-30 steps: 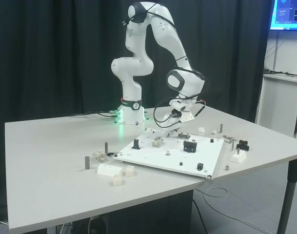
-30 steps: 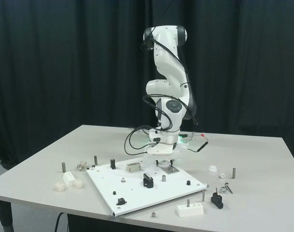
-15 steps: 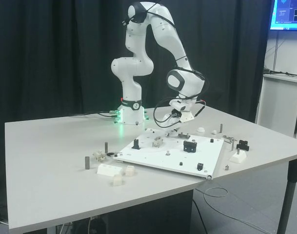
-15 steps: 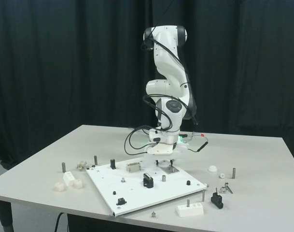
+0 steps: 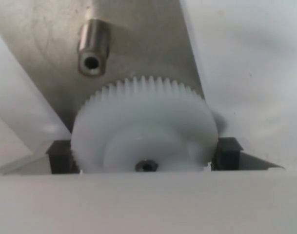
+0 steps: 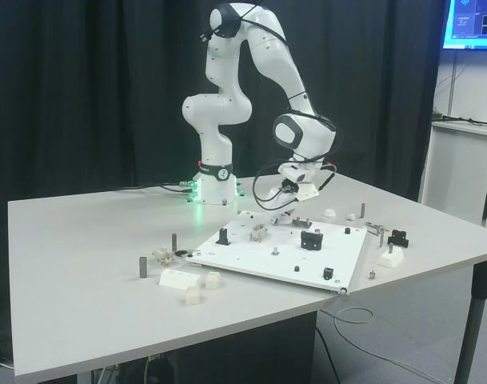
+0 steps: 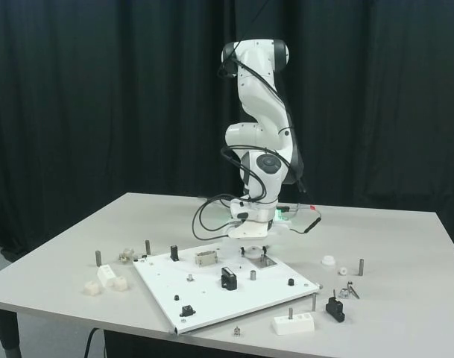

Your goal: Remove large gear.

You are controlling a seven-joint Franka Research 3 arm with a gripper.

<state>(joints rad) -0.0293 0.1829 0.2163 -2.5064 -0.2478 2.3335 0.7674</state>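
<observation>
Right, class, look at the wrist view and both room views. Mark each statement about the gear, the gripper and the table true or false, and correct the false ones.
1. The large gear is white and toothed. True.
2. The black fingertips sit on either side of the gear. True.
3. The gear lies on the bare table, away from the white board. False: it sits over a grey metal plate on the white board.
4. A short metal post stands on the plate beside the gear. True.
5. The gripper is high above the arm's base. False: it is low, just over the board.
</observation>
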